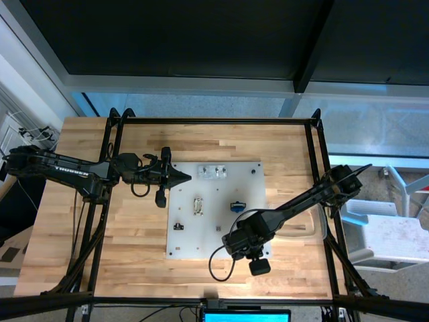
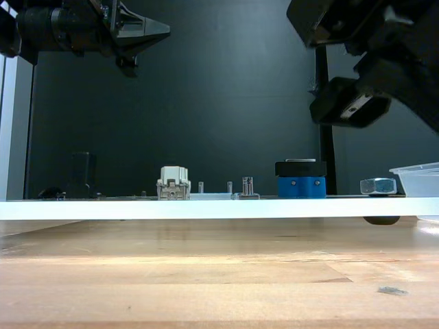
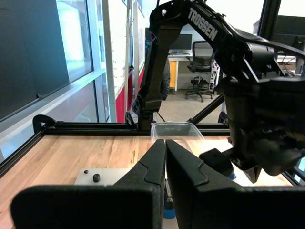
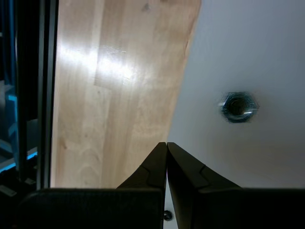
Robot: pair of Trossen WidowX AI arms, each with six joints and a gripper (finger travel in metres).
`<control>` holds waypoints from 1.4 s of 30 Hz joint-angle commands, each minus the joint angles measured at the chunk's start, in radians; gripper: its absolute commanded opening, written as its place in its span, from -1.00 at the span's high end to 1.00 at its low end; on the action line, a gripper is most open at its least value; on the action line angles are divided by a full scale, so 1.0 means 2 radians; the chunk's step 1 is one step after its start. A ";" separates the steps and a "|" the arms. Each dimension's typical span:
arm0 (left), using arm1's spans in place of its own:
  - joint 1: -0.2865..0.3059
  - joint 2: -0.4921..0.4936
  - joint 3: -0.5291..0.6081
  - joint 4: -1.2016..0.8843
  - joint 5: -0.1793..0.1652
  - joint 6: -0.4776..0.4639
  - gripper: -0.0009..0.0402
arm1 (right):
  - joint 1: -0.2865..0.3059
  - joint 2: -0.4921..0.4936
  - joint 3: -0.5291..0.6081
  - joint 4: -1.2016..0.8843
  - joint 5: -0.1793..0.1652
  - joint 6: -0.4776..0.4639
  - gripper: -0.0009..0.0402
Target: Pick the M12 fastener and fasten on the M12 threads
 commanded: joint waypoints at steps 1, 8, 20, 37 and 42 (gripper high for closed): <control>0.000 0.000 0.000 0.000 0.000 0.000 0.96 | 0.000 -0.011 0.006 -0.002 0.043 0.004 0.96; 0.000 0.000 0.000 0.000 0.000 0.000 0.96 | 0.000 -0.016 0.005 -0.002 0.133 0.009 0.96; 0.000 0.000 0.000 0.000 0.000 0.000 0.96 | 0.004 0.012 0.002 0.006 0.151 0.036 0.96; 0.000 0.000 0.000 0.000 0.000 0.000 0.96 | 0.008 0.014 -0.003 0.016 0.147 0.036 0.96; 0.000 0.000 0.000 0.000 0.000 0.000 0.96 | 0.008 0.014 -0.003 0.015 0.099 0.040 0.96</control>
